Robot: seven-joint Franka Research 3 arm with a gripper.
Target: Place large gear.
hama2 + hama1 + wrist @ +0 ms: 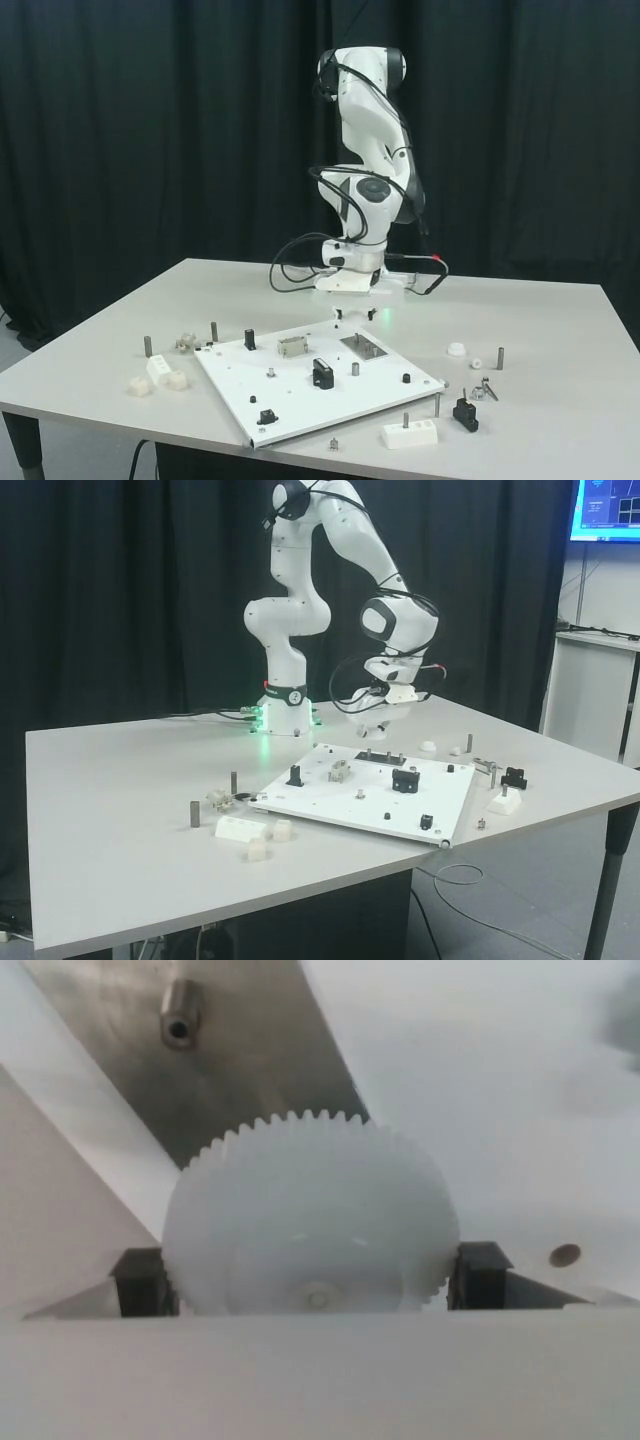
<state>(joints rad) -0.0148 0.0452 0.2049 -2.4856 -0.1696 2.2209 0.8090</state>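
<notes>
the gripper (312, 1282) is clamped on the large gear (310, 1215), its two black fingers (140, 1282) pressing the toothed rim from opposite sides, so the white gear hangs in the air and touches nothing else. in the wrist view a grey metal plate (250, 1050) lies below the gear, with a short metal peg (180, 1010) standing up on it, set apart from the gear's teeth. in the first room view the white arm (300, 570) bends down from its base so that the gripper (372, 723) sits above the far edge of the white assembly board (330, 805), which lies flat on the grey table (120, 770). in the second room view the gear itself is too small to make out under the gripper (354, 312). small white blocks (160, 372) lie on the table just beside the board.
</notes>
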